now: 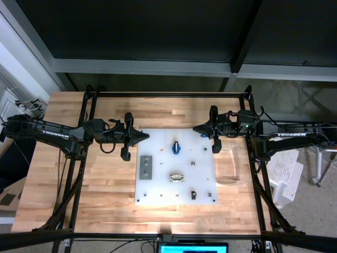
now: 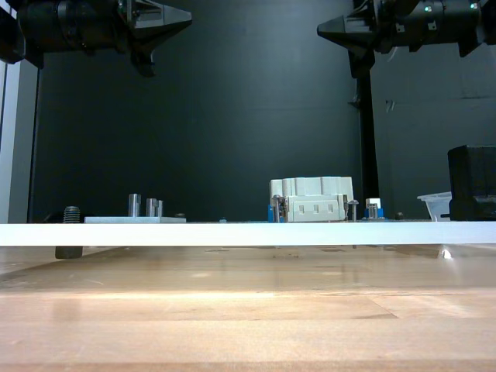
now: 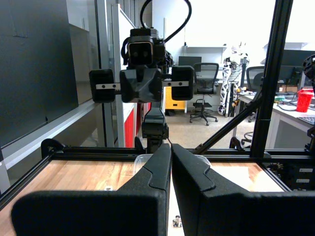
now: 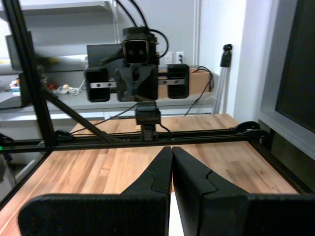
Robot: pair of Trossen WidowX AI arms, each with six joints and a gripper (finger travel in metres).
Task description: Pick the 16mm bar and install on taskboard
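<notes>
My left gripper (image 1: 149, 136) hangs high over the left edge of the white task board (image 1: 158, 196), pointing right, with its fingers (image 3: 160, 164) pressed together and nothing between them. Facing it, my right gripper (image 1: 194, 129) hovers above the board's back right part, also shut and holding nothing (image 4: 172, 149). In the low view both grippers (image 2: 190, 14) (image 2: 319, 31) sit far above the board. A grey plate (image 1: 145, 167) with short metal pegs (image 2: 134, 204) lies on the board's left side. I cannot make out the 16mm bar with certainty in any view.
A blue part (image 1: 176, 148), a beige connector (image 1: 177, 178) and small fittings stand on the board. A clear plastic tray (image 1: 234, 158) lies on the wooden table right of the board. Black frame rails (image 1: 84, 158) run along both sides.
</notes>
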